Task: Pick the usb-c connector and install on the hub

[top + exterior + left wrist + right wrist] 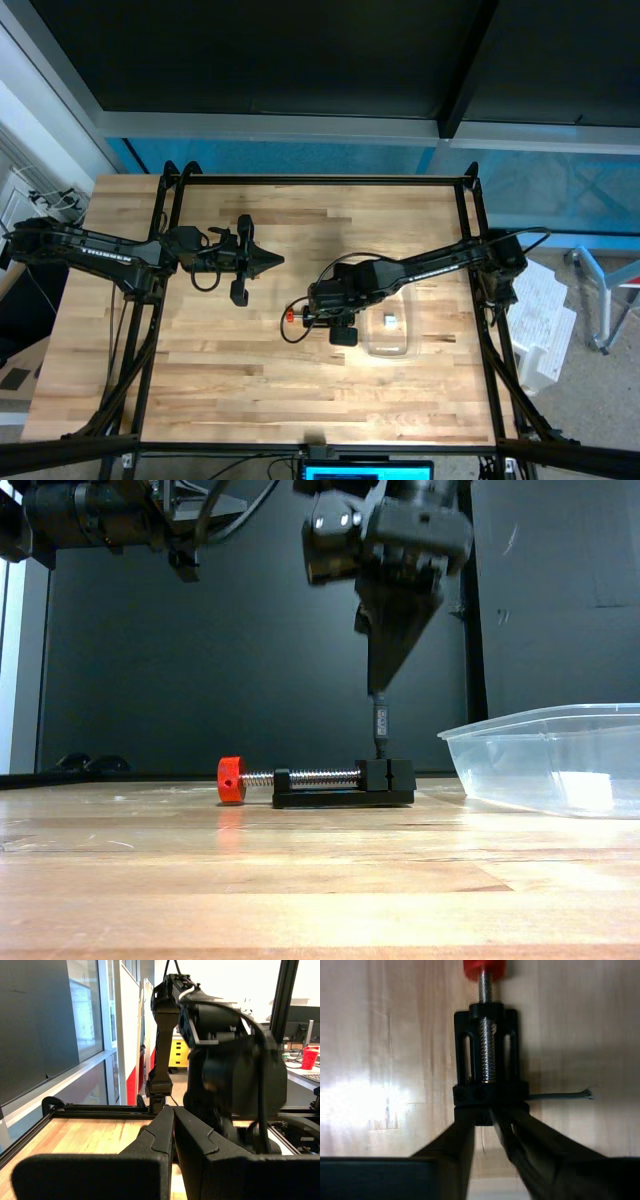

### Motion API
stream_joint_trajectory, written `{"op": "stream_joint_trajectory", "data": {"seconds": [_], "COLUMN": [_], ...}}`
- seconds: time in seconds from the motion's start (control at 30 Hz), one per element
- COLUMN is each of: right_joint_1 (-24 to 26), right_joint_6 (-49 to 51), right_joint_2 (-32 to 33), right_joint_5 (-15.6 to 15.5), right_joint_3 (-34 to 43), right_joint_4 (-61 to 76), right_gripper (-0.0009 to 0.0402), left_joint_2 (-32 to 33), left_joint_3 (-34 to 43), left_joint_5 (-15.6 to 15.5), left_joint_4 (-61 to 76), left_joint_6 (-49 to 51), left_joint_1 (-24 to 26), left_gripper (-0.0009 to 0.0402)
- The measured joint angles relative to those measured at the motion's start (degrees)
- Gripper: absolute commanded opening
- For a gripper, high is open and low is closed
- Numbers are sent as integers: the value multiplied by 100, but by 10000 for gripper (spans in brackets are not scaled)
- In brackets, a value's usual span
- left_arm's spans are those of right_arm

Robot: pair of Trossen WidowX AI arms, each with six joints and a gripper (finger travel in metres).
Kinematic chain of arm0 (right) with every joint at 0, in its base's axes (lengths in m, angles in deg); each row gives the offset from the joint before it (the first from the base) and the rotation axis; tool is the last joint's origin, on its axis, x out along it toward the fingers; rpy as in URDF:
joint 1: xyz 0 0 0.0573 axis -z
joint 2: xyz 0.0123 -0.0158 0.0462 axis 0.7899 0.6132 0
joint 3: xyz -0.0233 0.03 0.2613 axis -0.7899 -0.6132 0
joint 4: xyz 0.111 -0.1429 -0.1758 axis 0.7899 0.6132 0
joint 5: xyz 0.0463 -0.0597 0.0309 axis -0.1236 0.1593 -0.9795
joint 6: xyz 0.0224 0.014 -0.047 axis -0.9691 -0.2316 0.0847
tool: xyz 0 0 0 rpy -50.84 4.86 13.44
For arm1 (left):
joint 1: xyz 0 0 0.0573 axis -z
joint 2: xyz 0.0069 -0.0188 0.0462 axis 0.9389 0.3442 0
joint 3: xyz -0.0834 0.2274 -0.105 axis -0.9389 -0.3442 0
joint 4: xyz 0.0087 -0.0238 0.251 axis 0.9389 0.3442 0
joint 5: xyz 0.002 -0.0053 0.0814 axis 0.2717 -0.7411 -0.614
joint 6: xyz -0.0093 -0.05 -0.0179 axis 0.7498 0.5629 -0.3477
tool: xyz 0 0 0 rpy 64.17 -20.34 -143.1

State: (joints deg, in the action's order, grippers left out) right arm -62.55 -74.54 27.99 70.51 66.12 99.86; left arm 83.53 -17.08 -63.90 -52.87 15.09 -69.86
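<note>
The usb-c connector point(380, 725) stands upright, and my right gripper point(378, 688) is shut on its top end, pointing straight down. Its lower end meets the black block of a small clamp fixture point(345, 780) with a red knob point(231, 779). How deep it sits I cannot tell, and I cannot pick out the hub itself. In the right wrist view the right gripper point(485, 1117) closes over the clamp fixture point(487, 1045), and a grey braided cable point(565, 1095) runs off sideways. My left gripper point(275, 261) hovers shut, high over the table to the left, well apart from the fixture.
A clear plastic container point(400, 348) lies just right of the fixture, with a small white piece point(391, 320) inside; its wall point(540, 742) is close to the right gripper. A black frame point(320, 180) borders the wooden table.
</note>
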Motion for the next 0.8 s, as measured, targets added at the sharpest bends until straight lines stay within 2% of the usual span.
{"op": "stream_joint_trajectory", "data": {"seconds": [0.17, 0.3, 0.53, 0.8], "right_joint_1": [-2, -11, -15, -24], "right_joint_6": [-28, -87, -90, -105], "right_joint_2": [-166, -437, -901, -1434], "right_joint_5": [4, 50, 107, 160], "right_joint_3": [2, 4, -146, -815], "right_joint_4": [22, 87, 162, -66], "right_gripper": [223, 250, 255, 253], "left_joint_2": [0, 2, 0, 0], "left_joint_3": [0, -2, 0, -2], "left_joint_5": [0, 0, 0, 0], "left_joint_4": [0, 2, 0, 0], "left_joint_6": [0, 2, 0, 0], "left_joint_1": [0, 0, 0, 0], "left_gripper": [0, 0, 0, 0]}}
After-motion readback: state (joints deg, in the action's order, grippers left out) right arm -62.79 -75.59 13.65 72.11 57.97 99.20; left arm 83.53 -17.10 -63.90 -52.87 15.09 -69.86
